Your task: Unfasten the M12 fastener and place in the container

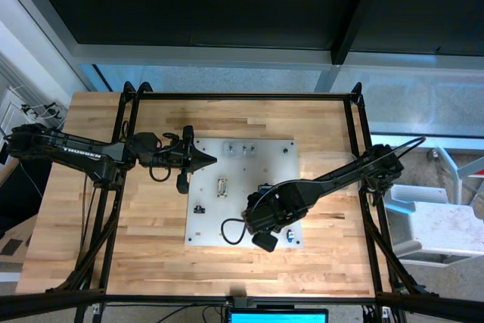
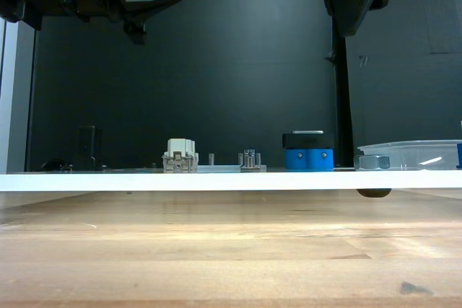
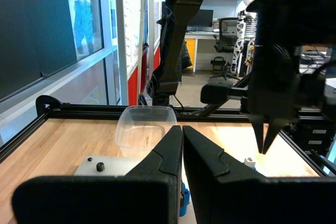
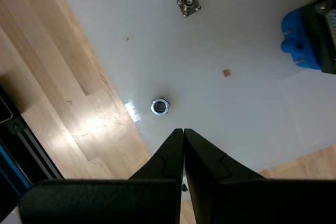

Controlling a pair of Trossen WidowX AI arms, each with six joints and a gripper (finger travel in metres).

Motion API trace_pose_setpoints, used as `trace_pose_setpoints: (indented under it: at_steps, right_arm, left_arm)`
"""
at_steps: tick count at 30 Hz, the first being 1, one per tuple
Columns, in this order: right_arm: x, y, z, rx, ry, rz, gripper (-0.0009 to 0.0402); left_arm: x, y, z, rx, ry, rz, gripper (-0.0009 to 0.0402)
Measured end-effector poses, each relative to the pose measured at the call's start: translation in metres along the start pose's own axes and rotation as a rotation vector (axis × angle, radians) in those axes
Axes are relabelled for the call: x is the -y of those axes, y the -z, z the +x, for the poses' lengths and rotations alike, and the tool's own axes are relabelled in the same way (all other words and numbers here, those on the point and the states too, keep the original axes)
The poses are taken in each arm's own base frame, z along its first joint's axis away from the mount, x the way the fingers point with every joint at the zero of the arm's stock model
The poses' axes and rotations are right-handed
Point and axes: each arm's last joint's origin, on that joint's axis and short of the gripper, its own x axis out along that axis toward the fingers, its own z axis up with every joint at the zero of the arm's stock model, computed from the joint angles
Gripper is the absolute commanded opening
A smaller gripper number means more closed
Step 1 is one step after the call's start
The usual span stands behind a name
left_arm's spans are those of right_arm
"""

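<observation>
A: Looking for the M12 fastener, where is it?
B: On the white board, just past the tips of the right end effector, which hangs above it, fingers pressed together.
A: And the left end effector?
B: Up high, well apart from it, fingers together too.
A: Anything done?
B: No. It must be unscrewed, then dropped in the container, which looks empty.

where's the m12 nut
The M12 nut sits on its stud on the white board, near right edge, below the right gripper and in front of the container in the low view; the left gripper hovers over the board's far left.
</observation>
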Motion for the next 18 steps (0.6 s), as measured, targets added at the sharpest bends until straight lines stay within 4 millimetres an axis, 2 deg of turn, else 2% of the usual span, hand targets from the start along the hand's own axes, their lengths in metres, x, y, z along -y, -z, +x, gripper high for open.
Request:
trace_pose_setpoints:
  at_steps: [5, 9, 18]
  right_arm:
    - [-0.009, 0.0, 0.008, -0.014, 0.009, 0.027, 0.0]
    - [-0.013, 0.0, 0.016, -0.027, 0.028, 0.119, 0.0]
    - [-0.02, 0.005, 0.03, -0.057, 0.055, 0.08, 0.0006]
  left_arm:
    - [0.0, 0.0, 0.0, 0.0, 0.0, 0.0, 0.0]
    - [0.0, 0.0, 0.0, 0.0, 0.0, 0.0, 0.0]
    - [0.0, 0.0, 0.0, 0.0, 0.0, 0.0, 0.0]
